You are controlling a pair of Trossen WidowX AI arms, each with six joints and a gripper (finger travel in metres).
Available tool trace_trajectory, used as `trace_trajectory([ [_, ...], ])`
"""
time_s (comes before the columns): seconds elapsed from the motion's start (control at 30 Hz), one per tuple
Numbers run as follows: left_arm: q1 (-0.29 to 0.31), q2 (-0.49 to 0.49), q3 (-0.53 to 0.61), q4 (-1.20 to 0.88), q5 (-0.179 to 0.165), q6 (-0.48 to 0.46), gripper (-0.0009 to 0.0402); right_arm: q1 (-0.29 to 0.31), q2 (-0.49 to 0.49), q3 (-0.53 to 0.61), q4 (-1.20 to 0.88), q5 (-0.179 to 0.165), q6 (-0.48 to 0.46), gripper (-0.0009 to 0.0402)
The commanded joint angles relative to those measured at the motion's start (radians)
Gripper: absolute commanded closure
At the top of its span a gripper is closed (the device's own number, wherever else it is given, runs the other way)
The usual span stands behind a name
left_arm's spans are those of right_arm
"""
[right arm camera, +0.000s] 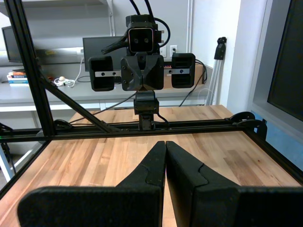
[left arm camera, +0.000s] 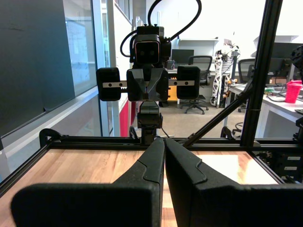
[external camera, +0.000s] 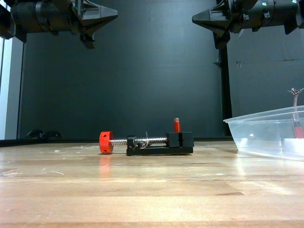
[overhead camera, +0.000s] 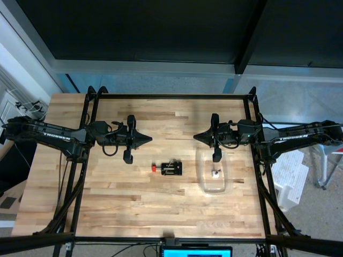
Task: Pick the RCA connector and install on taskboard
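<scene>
**Left gripper** (overhead camera: 146,139): fingers pressed together and empty. It is held high over the counter (overhead camera: 134,203), to the left of the taskboard (overhead camera: 171,169).

**Right gripper** (overhead camera: 197,137): also closed on nothing, aloft near the far end of the clear plastic tray (overhead camera: 206,184).

**RCA connector** (overhead camera: 215,172): lies inside the tray, well apart from the taskboard.

**Risks:**
- The connector is tiny against the fingers, so a slightly off pinch would likely flick it across the tray or seat it crooked.
- The tray wall may foul a descending finger.
- The taskboard, if unfastened, could slide under insertion force.
- Its red stub (external camera: 176,124) is a small target.

**Obscured:**
- The connector's orientation cannot be made out.
- The low view cuts the tray off at its edge.
- Neither wrist view shows the connector or the taskboard.
</scene>
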Motion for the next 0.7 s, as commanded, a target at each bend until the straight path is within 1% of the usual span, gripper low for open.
trace_trajectory([
  [0.03,0.000,0.000,0.000,0.000,0.000,0.000,0.0393,0.001,0.000,0.000,0.000,-0.003,0.003,0.0393],
  [0.3,0.000,0.001,0.000,0.000,0.000,0.000,0.0393,0.001,0.000,0.000,-0.005,-0.003,0.003,0.0393],
  [0.4,0.001,0.001,0.000,0.000,0.000,0.000,0.0393,0.001,-0.008,0.009,-0.046,-0.003,0.018,0.0393],
  [0.43,0.000,0.001,0.000,0.000,0.000,0.000,0.0393,0.002,-0.011,0.019,-0.076,-0.004,0.030,0.0393],
  [0.5,0.001,0.001,0.000,0.000,0.000,0.000,0.0393,0.003,-0.024,0.045,-0.154,-0.021,0.037,0.0393],
  [0.7,0.000,0.001,0.000,0.000,0.000,0.000,0.0393,0.031,-0.054,0.158,-0.474,-0.020,0.027,0.0393],
])
